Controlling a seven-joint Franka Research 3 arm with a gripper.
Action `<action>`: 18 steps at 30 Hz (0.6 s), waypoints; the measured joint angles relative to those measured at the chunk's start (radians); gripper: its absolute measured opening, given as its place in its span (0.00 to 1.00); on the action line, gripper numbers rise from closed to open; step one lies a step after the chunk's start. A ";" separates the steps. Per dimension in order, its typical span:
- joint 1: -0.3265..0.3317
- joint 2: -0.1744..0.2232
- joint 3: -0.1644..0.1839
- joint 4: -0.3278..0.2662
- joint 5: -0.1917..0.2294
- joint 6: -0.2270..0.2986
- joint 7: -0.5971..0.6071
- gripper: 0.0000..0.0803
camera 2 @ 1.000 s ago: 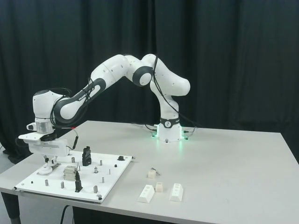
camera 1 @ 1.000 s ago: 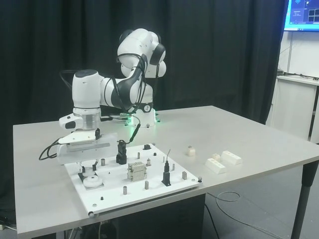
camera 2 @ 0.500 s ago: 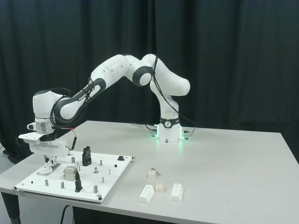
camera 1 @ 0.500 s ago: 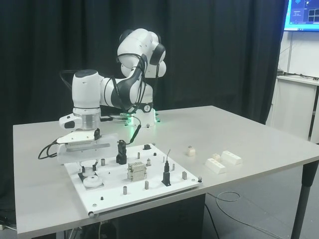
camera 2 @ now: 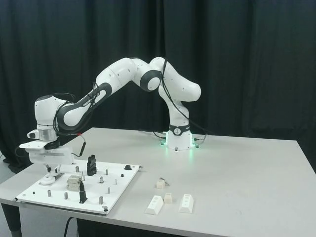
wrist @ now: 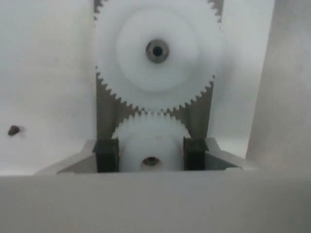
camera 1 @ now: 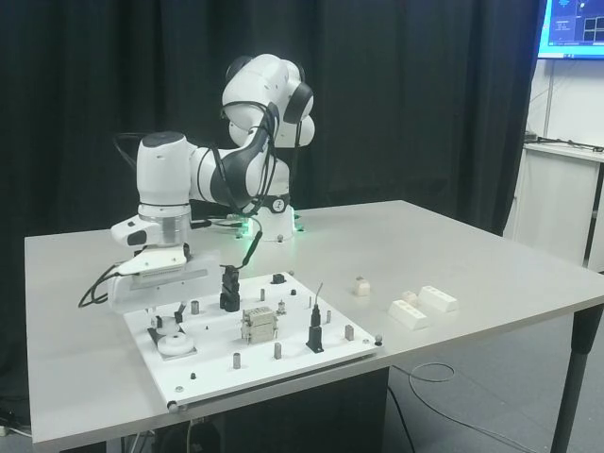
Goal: Insert medium gear.
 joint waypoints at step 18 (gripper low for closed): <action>0.001 0.000 0.000 0.000 0.000 -0.002 -0.215 0.35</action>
